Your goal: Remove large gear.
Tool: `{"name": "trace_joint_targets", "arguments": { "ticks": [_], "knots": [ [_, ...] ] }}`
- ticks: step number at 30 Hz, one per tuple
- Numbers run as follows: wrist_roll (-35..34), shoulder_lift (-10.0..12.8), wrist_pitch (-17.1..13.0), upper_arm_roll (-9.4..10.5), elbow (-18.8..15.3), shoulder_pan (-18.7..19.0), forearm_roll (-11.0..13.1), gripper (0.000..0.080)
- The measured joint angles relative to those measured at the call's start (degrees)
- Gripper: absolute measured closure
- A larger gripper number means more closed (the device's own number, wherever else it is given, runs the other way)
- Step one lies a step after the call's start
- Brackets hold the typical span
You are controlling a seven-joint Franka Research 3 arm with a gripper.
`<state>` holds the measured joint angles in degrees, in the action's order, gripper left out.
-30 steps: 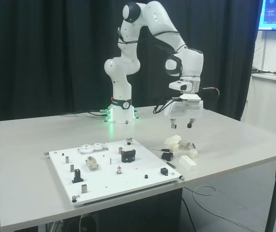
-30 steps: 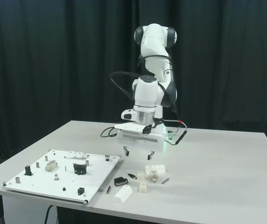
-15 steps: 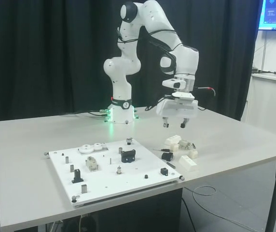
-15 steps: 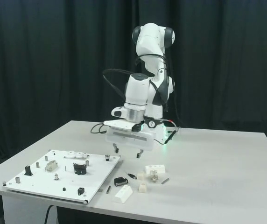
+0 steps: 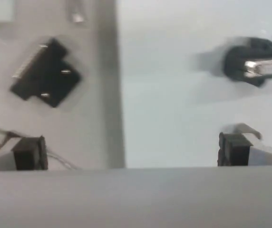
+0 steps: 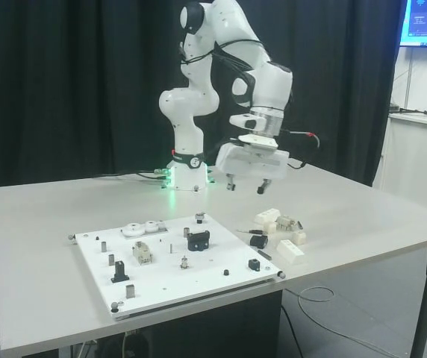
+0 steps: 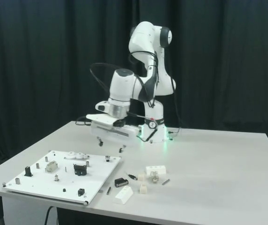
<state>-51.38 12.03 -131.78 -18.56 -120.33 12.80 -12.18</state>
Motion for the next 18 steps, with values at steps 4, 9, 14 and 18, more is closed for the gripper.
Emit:
{"name": "trace_joint_targets", "arguments": {
  "ticks": [4,9,14,18],
  "knots": [
    [-0.56,-0.52,1.12,-0.02,0.4,-2.07,-0.07,0.0003],
    [-0.79,-1.14,1.65,-0.18,0.58,-4.68,-0.71,0.0003],
    [-0.79,-1.49,1.65,-0.79,0.59,-6.99,-1.86,0.0003],
    [-0.35,-1.55,1.64,-1.6,0.59,-8.67,-2.72,0.0003]
  ]
}}
